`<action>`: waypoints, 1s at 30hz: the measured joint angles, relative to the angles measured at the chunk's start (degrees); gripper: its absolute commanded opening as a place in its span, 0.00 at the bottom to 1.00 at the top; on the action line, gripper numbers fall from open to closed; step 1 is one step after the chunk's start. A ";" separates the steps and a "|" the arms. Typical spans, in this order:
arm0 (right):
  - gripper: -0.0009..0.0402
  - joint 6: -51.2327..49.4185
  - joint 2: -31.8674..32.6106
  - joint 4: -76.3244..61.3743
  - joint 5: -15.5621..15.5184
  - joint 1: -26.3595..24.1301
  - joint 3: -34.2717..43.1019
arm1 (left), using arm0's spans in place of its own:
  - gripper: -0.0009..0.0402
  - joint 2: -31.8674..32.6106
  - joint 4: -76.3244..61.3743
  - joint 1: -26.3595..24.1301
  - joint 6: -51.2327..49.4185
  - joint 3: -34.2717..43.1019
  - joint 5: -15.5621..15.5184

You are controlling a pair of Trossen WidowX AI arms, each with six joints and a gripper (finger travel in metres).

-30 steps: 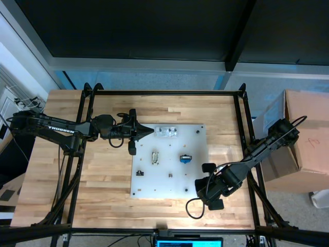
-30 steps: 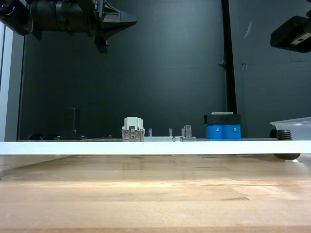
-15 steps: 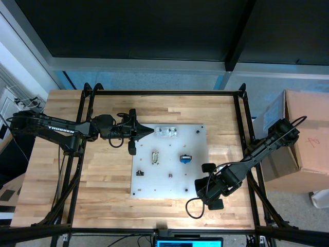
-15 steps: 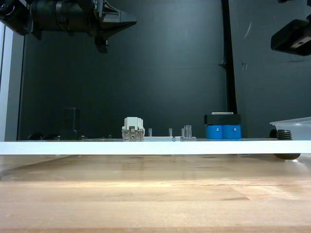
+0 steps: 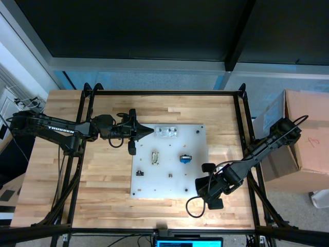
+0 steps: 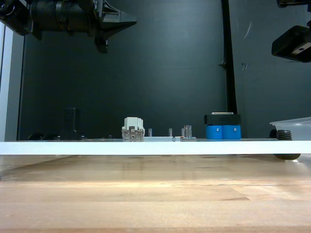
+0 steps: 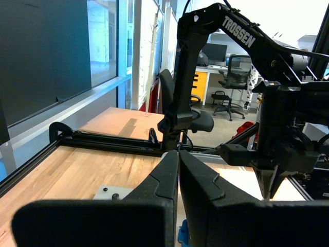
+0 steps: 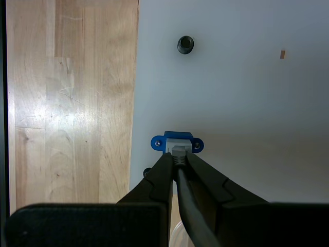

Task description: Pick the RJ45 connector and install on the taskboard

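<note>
Left side: your left gripper hangs high over the far-left corner of the white task board. It points right, with its fingers clenched together on nothing. Just right of its tip, at the board's far edge, sits a clear block.

On the board, left to right, you have:
- a small dark fitting at the left edge
- a grey-white connector housing
- a short stud
- a blue mount with a black top, near the middle
- a black bolt at the far-right corner

Right side: your right gripper hangs above the board's near-right corner, pointing down, and the low view shows it well clear of the surface. Its fingers grasp the RJ45 connector, which is held off the board. The grey plug shows just past the fingertips, and its black cable runs back between them. A blue two-eared flange shows at the plug's tip; you cannot tell whether it belongs to the plug or lies below it. The blue mount stands far and left of this gripper, apart from it. A cardboard box stands beyond the table's right edge.
</note>
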 measured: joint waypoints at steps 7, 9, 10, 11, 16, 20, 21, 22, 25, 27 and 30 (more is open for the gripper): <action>0.11 0.00 -0.17 -0.13 -0.22 0.04 0.09 | 0.02 0.00 0.00 0.00 -0.02 0.00 0.00; 0.15 0.00 -0.44 -0.09 -0.22 0.07 0.07 | 0.02 0.00 0.00 0.00 0.00 0.00 0.00; 0.18 0.00 -0.52 0.00 -0.31 0.07 0.02 | 0.02 0.00 0.00 0.00 -0.02 -0.02 -0.02; 0.21 0.00 -0.48 -0.24 -1.01 0.07 -0.20 | 0.02 0.00 0.00 0.00 0.00 0.00 0.00; 0.34 0.00 -0.50 -0.87 -0.96 0.11 0.31 | 0.02 0.00 0.00 0.00 -0.02 0.00 0.00; 0.42 0.00 -1.42 -3.04 -0.83 0.07 1.16 | 0.02 0.00 0.00 0.00 -0.02 -0.02 -0.02; 0.43 0.02 -2.12 -3.37 -0.81 0.04 1.36 | 0.02 0.00 0.02 0.00 -0.02 -0.02 0.00; 0.44 0.02 -2.91 -3.54 -0.76 0.02 1.40 | 0.02 0.00 0.00 0.00 -0.02 0.00 0.00; 0.45 0.24 -5.20 -4.46 -0.44 -0.07 1.40 | 0.02 0.00 0.00 0.00 0.00 0.00 -0.02; 0.45 0.44 -6.71 -5.49 -0.28 -0.17 1.38 | 0.02 0.00 0.00 0.00 -0.02 0.00 -0.02; 0.45 0.83 -8.46 -6.64 0.02 -0.22 1.38 | 0.02 0.00 0.00 0.00 0.00 0.00 0.00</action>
